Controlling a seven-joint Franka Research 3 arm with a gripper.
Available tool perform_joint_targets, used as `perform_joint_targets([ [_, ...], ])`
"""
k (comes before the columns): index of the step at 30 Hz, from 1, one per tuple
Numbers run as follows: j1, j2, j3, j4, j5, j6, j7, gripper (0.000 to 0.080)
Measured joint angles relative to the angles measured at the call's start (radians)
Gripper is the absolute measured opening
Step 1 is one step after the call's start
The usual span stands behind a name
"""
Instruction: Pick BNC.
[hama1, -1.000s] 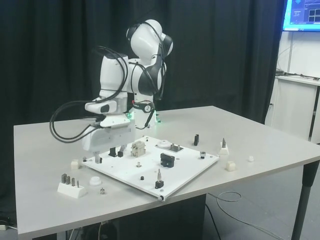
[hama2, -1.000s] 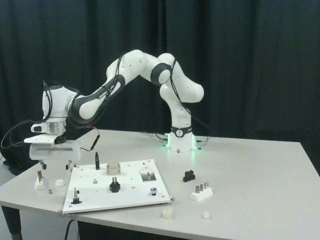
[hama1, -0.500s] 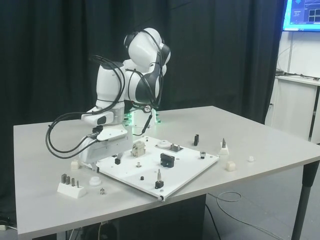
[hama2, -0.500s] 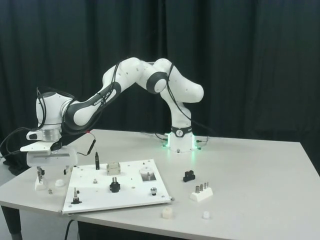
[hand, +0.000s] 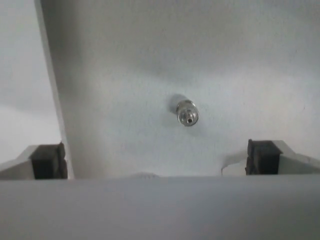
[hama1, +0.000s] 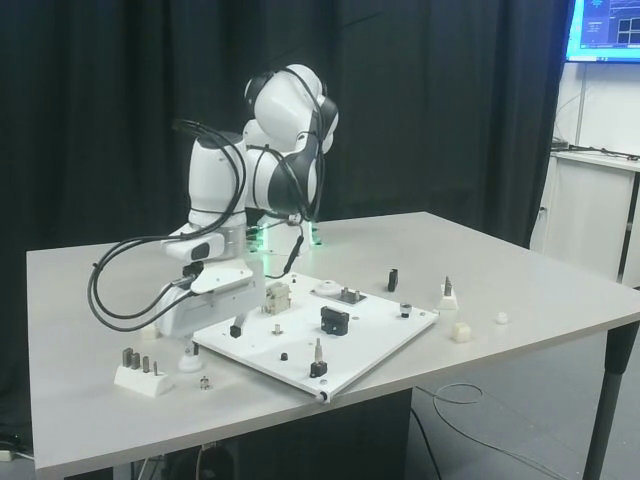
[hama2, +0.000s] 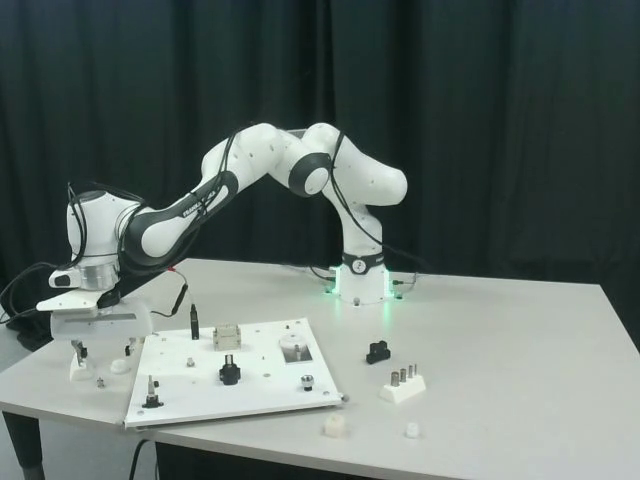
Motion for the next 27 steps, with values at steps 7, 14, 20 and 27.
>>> perform_joint_targets([
  [7,-0.008,0.025,0.0,0.023,0.012,0.0,0.015,0.08],
  [14,-0.015,0.048,0.0,0.044,0.023,0.0,0.019,0.08],
  [20,-0.023,0.069,0.0,0.062,0.029,0.001,0.019,0.08],
  [27,-0.035,0.093,0.0,0.084,0.037,0.004,0.019,0.08],
])
